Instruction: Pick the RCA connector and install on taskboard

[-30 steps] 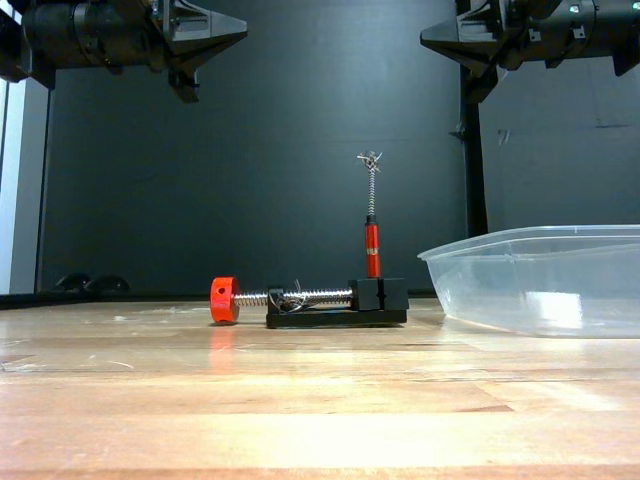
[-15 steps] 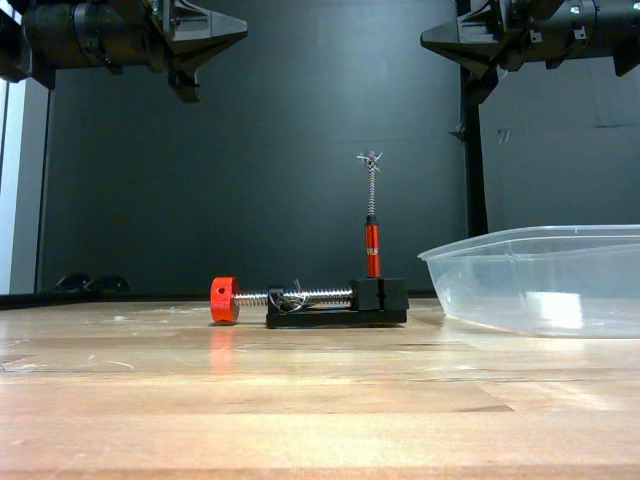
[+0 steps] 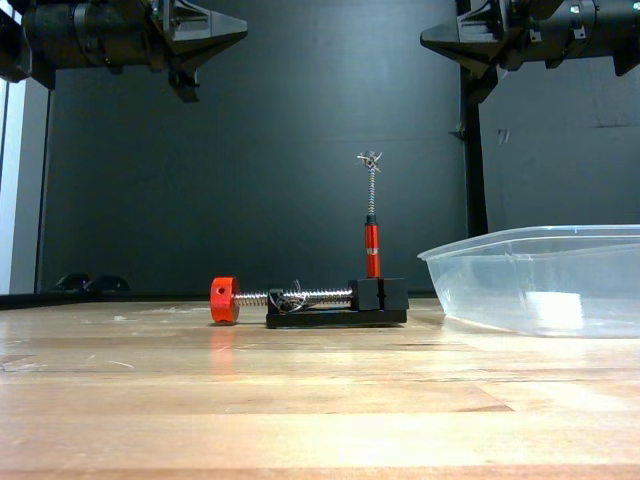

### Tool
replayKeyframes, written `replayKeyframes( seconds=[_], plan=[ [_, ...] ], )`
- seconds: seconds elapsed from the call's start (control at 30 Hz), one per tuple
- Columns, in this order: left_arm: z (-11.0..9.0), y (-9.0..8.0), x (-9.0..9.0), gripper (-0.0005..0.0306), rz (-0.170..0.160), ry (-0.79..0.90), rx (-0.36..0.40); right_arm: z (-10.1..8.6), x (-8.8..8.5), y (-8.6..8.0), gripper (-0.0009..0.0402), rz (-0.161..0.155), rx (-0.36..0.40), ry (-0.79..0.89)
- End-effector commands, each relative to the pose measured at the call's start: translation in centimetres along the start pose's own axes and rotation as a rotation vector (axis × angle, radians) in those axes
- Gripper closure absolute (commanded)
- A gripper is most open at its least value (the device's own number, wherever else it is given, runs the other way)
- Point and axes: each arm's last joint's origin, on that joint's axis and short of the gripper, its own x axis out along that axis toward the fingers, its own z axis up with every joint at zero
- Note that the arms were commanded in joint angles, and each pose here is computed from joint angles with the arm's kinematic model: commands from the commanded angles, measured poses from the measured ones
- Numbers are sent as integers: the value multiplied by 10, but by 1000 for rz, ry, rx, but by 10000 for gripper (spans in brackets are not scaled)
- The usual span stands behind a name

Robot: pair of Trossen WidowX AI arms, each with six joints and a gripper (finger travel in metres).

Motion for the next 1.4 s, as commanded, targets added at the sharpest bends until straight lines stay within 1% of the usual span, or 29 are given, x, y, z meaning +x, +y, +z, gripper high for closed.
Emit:
replayKeyframes(
  seconds=[0.03,1.4],
  plan=[
    [0,0,0,300,0,0,0,0,0,0,393,-7,0,-2],
    [0,0,0,300,0,0,0,-2,0,0,393,-8,0,23]
  ],
)
